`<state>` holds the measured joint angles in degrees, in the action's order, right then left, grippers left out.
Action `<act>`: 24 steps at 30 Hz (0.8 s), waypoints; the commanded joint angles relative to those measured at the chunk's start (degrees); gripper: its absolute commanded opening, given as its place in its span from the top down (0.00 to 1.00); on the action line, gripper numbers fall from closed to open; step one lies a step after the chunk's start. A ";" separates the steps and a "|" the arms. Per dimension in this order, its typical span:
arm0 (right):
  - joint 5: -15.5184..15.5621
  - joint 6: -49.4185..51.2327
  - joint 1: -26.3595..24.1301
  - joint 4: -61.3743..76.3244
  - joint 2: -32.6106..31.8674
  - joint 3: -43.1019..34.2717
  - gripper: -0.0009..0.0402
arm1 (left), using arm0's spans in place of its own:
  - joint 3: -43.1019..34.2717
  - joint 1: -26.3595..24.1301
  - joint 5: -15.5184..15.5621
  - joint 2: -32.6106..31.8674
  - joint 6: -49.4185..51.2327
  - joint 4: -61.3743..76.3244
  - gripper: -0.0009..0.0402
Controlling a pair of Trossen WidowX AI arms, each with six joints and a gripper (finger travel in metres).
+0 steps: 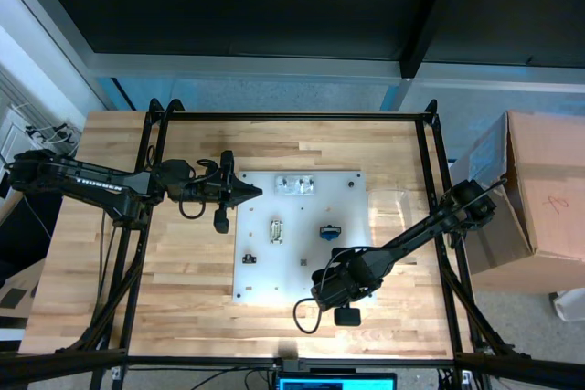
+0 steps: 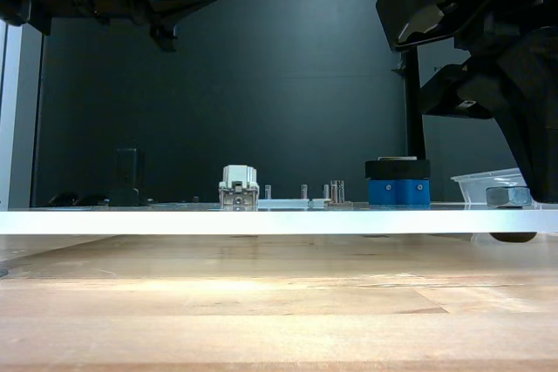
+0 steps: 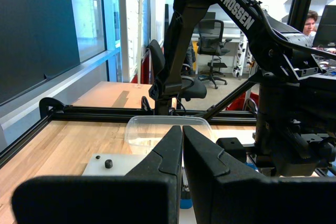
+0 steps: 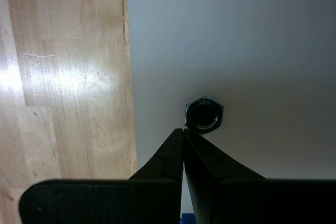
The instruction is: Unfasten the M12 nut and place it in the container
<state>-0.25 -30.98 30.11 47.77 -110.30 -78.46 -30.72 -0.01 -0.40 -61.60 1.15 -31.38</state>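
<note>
Nearest, by the near right edge of the flat white task board (image 1: pixel 274 271), which lies on a pale wooden table (image 1: pixel 183 308), the right gripper (image 4: pixel 184 130) points straight down at the board. Its two black fingers are pressed together with nothing between them. Just beyond their tips, close but apart from them, sits the small silver six-sided nut (image 4: pixel 204 114) with a dark centre. In the low view the nut (image 2: pixel 508 196) rests right down on the board, just beside the black mass of the right arm, and no ribbed thread shows beneath it. Whether it is threaded on its stud or lying loose cannot be told. Further in, toward the middle of the board, stand a blue block with a round black cap (image 2: pixel 398 189) and, to its left, a small white plastic connector (image 2: pixel 238 187). On the bare wood just off the board's right edge sits the clear plastic container (image 1: pixel 393 203); the nut is outside it, although the low view shows the container's rim directly behind the nut. Toward the far left corner of the board, the left gripper (image 1: pixel 254 191) hangs high above the surface, pointing across toward the right arm. Its black fingers (image 3: pixel 157 156) are drawn together, leaving only a thin slit and gripping nothing.
</note>
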 commanded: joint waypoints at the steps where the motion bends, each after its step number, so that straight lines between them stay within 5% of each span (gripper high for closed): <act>1: -4.66 -0.31 -0.02 1.68 0.24 -0.33 0.98 | 0.00 0.02 -0.02 0.00 -0.02 -0.02 0.98; 4: -14.73 -4.72 -0.02 7.69 1.11 -1.97 0.98 | 0.00 0.02 0.00 0.00 -0.02 -0.02 0.98; 8: -15.65 -4.57 -0.07 11.98 2.38 -3.39 0.98 | 0.00 0.00 0.00 0.00 0.00 0.00 0.98; 18: -0.02 -2.60 -0.11 9.44 3.69 -3.43 0.98 | 0.00 0.00 -0.02 0.00 -0.02 -0.02 0.98; 24: 2.05 -2.01 0.02 4.81 0.92 -3.43 0.98 | 0.00 0.00 -0.02 0.00 -0.02 -0.04 0.98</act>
<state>1.72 -33.10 30.02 53.23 -108.66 -81.93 -30.72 -0.01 -0.40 -61.60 1.13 -31.38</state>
